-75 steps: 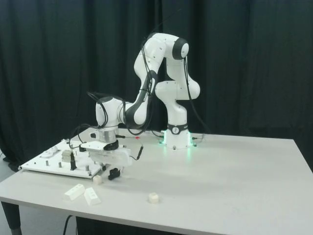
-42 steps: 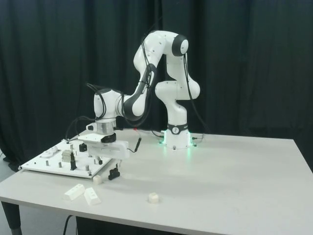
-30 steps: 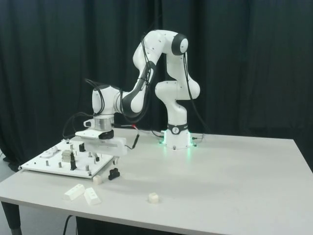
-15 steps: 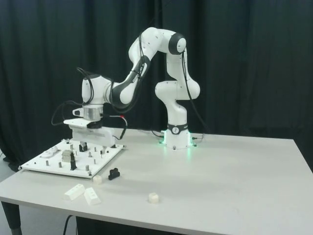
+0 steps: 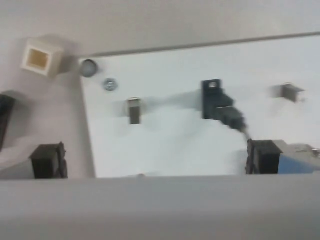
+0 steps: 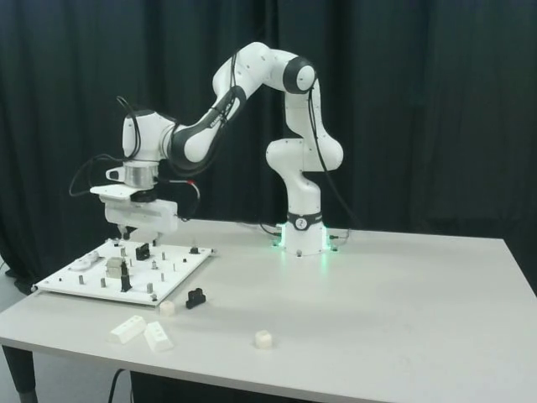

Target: Remove USB.

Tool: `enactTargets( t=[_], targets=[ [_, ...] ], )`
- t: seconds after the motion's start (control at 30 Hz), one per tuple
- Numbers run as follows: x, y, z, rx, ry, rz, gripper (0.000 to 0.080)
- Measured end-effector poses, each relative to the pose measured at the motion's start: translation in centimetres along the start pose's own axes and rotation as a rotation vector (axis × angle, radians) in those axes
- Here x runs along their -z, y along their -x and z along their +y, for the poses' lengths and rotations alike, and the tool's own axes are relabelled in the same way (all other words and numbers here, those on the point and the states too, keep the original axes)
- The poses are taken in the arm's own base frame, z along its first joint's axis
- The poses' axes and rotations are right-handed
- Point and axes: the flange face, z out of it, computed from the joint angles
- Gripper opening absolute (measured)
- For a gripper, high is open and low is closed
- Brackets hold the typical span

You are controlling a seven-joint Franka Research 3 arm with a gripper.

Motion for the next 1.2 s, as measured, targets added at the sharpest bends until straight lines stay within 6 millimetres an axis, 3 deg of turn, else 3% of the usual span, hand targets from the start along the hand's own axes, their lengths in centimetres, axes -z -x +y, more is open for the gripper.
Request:
enactTargets(
  t=[0.23,0.5,1.2],
  targets=[
    [0.3,-1.6,2.2,0.025,0.011,0.017,0.08],
    [-0.8,-2.6,4.0,0.032,0.005,0.006,0.08],
    [-4.7,-3.0,5.2,0.056,-0.053,-0.038,0.08]
  ],
)
